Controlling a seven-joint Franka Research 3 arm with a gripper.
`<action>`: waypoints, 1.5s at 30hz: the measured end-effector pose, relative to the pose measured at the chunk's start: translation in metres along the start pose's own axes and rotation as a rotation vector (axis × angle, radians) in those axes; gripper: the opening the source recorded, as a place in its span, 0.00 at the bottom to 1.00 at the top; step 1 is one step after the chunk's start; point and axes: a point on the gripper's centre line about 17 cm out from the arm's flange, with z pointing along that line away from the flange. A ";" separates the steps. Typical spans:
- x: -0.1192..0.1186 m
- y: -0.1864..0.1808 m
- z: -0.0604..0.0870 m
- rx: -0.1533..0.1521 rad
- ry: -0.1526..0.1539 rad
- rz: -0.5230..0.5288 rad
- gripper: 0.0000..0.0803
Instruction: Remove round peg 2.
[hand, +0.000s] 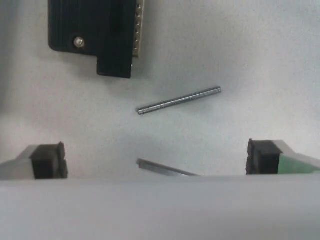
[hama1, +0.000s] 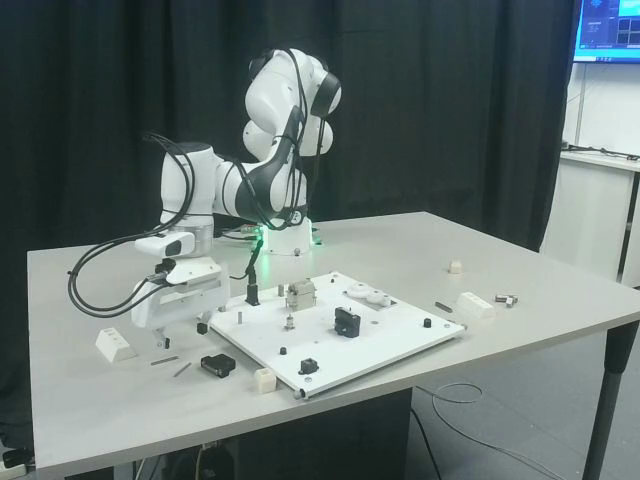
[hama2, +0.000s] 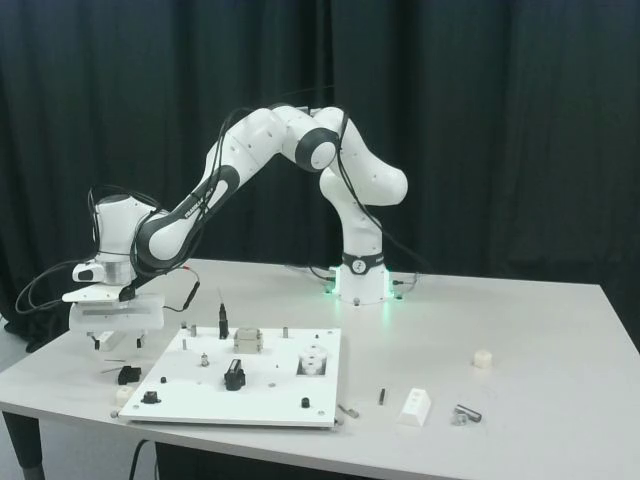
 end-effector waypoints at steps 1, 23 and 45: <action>0.000 0.000 0.000 0.000 0.000 0.000 1.00; 0.007 -0.013 -0.010 0.057 0.007 0.021 1.00; 0.004 -0.089 -0.049 0.230 0.017 0.096 1.00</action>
